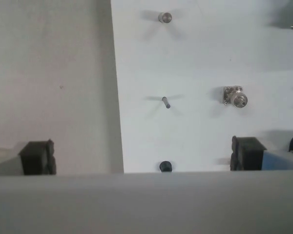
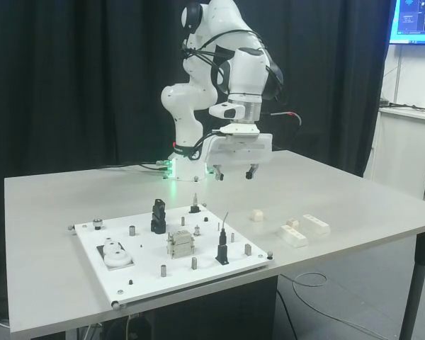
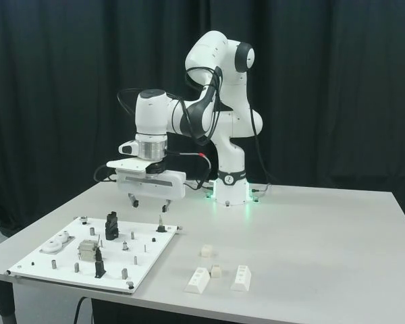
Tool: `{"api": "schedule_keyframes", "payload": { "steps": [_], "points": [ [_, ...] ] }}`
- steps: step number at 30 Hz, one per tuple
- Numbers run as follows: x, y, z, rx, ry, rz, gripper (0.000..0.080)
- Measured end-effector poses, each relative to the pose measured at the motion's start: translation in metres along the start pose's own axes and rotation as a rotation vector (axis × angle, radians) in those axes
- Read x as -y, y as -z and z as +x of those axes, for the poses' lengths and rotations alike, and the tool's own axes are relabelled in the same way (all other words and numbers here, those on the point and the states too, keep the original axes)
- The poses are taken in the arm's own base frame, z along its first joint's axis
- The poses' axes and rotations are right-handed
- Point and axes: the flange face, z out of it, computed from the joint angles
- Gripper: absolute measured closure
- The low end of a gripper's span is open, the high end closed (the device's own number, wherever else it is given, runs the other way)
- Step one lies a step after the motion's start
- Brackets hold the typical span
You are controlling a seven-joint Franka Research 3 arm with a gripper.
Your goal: Remove D-SUB.
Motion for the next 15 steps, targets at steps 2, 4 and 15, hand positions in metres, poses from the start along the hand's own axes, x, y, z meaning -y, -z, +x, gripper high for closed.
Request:
{"api": "schedule_keyframes", "payload": {
  "steps": [2,4,15],
  "points": [
    [0.0,0.0,0.0,-0.001,0.001,-0.001,0.0003],
    [-0.0001,0.0,0.0001,-0.002,0.003,-0.003,0.0003],
    [-0.0002,-0.0002,0.0002,-0.004,0.02,-0.007,0.0003]
  ]
}}
